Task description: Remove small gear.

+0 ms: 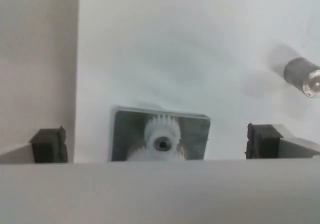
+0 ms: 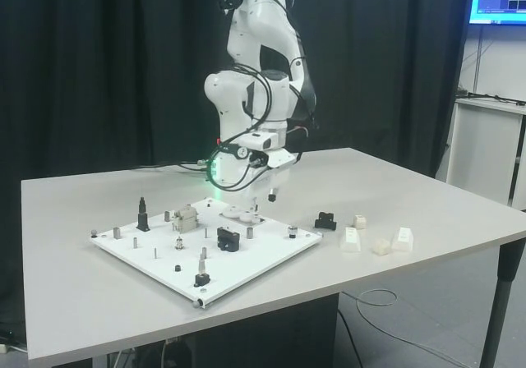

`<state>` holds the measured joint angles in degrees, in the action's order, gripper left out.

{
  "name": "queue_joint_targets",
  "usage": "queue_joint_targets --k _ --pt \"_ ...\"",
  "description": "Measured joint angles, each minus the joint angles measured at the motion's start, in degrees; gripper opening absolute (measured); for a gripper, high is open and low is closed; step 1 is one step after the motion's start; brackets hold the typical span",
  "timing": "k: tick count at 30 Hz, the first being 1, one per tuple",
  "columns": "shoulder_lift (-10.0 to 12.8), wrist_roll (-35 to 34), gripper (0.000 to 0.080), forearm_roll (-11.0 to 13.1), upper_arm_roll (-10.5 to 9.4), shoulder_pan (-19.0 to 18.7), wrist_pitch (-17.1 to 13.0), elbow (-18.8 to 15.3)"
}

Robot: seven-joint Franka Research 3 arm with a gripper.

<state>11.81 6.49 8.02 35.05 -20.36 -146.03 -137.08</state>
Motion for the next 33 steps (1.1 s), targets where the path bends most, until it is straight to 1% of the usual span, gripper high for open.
queue_joint_targets --k 4,17,33 --pt "0.63 0.00 0.0800 0.74 -0.01 0.22 -1.08 -0.24" --pt "3.15 2.09 0.0800 3.94 -0.09 0.39 -2.13 -0.24" --pt "4.43 3.07 0.0800 5.01 -0.23 0.40 -2.19 -0.55"
